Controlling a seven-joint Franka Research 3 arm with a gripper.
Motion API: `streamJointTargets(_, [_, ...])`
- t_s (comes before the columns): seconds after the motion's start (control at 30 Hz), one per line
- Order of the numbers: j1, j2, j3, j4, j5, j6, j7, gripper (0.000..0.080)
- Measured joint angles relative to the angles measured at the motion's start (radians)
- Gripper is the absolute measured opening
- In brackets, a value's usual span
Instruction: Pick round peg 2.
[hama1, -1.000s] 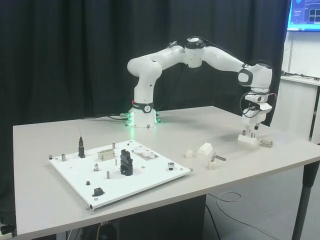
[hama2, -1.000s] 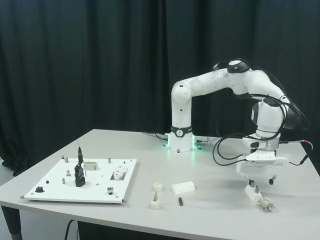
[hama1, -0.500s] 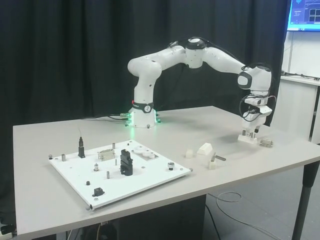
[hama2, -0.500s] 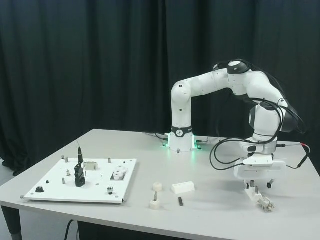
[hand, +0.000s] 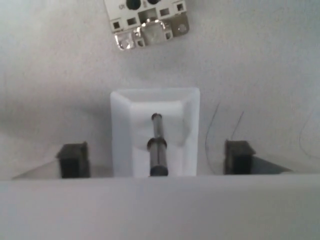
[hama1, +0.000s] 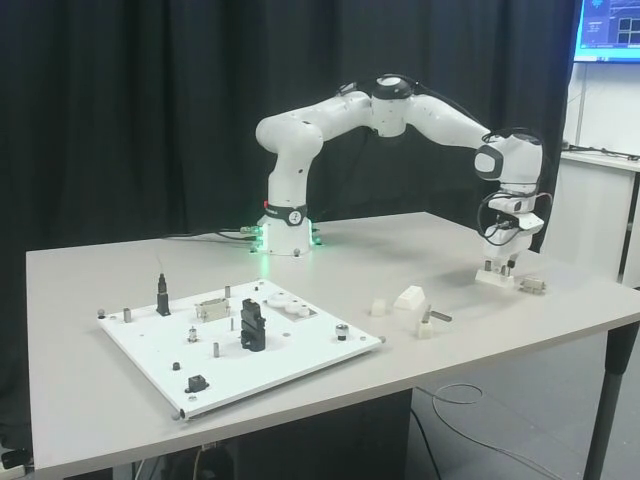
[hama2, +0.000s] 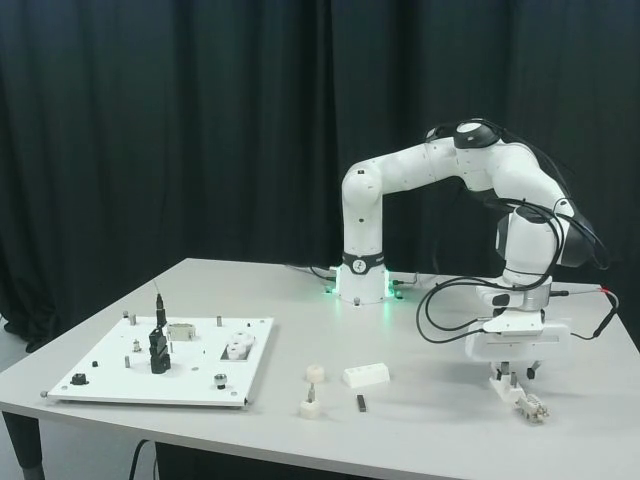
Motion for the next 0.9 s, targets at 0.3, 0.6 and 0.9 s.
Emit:
streamJointTargets(0.3, [-0.003,0.0,0.0,0.0,0.0,0.002,-0.005,0.0382])
streamJointTargets(0.6, [-0.005,0.0,0.001,0.0,0.0,0.003,-0.009,0.0224])
streamJointTargets(0.9, [-0.006,-0.011,-0.003,0.001,0.0,0.003,-0.009,0.0069])
